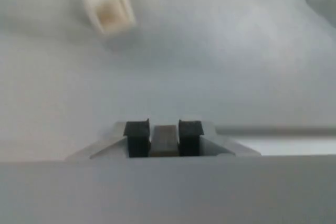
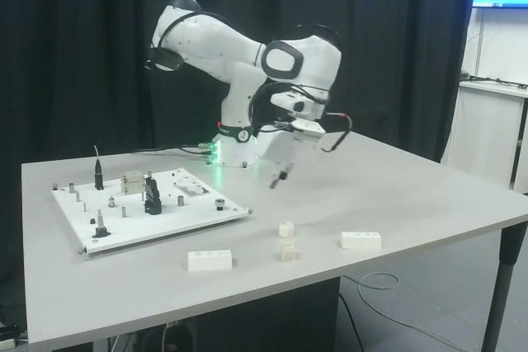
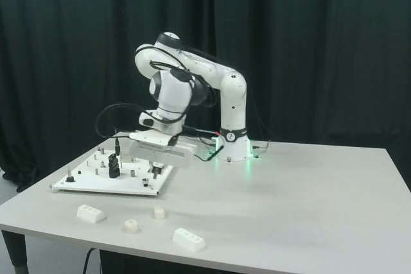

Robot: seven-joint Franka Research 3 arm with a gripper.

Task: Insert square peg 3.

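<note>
Black curtains closed off the room behind me, and the grey table (image 2: 429, 195) stretched wide under my arm. My claw (image 1: 164, 139) was clamped on a small square peg (image 1: 164, 141); in the wrist view the two black fingertips (image 1: 137, 137) stood either side of its end, touching it. From the room I saw that claw (image 2: 279, 179) hanging in the air, tilted, well above the tabletop and between the white board (image 2: 202, 220) of fixtures and the loose blocks nearer the table's front edge.

So the pickup was done, as I judged it: the peg was in my grip and lifted clear. The insertion was all still ahead. A small pale block with a square opening (image 1: 107, 9) showed on the table in the wrist view, apart from my fingertips and not under them. It was probably one of the two little blocks (image 2: 286, 229) sitting just beside each other in the first room view, though I could not tell which. Two longer white blocks (image 2: 209, 260) lay to either side, well apart.

What remained, I thought, was carrying the peg over the opening, squaring it, and lowering it in.
</note>
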